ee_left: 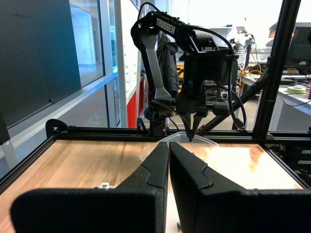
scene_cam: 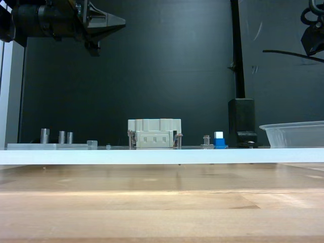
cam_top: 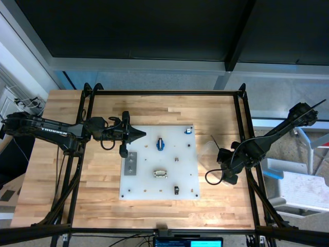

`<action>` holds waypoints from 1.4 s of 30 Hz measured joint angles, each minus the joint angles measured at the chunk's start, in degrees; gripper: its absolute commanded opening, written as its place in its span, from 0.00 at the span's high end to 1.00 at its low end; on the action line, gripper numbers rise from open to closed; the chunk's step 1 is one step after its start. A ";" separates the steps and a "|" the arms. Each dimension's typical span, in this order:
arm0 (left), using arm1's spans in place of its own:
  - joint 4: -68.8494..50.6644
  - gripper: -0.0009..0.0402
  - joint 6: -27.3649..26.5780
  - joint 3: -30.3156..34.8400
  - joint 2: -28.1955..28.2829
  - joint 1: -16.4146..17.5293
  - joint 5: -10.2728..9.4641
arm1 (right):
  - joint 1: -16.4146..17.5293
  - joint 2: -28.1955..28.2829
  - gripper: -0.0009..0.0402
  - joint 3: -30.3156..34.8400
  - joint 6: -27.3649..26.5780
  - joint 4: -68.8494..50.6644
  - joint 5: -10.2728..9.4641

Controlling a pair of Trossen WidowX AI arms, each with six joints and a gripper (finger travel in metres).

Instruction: Remove the USB connector from the USB hub and place in the container

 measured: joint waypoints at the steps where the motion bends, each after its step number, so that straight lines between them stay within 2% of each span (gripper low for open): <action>1: 0.00 0.98 0.00 -0.02 0.00 0.00 0.00 | 0.00 0.00 0.98 0.00 0.00 0.02 0.00; 8: 0.00 0.98 0.00 -0.02 0.00 0.00 0.00 | 0.02 0.00 0.95 -0.02 0.04 0.07 0.02; 17: 0.00 0.98 0.00 -0.02 0.00 0.00 0.00 | 0.02 0.00 0.76 -0.04 0.15 0.24 -0.85; 23: 0.00 0.98 0.02 0.00 0.00 0.00 0.00 | 0.00 0.00 0.69 -0.04 0.85 0.24 -0.85; 42: 0.00 0.98 0.00 0.00 0.00 0.00 0.00 | 0.00 -0.02 0.68 -0.04 1.07 0.35 -0.83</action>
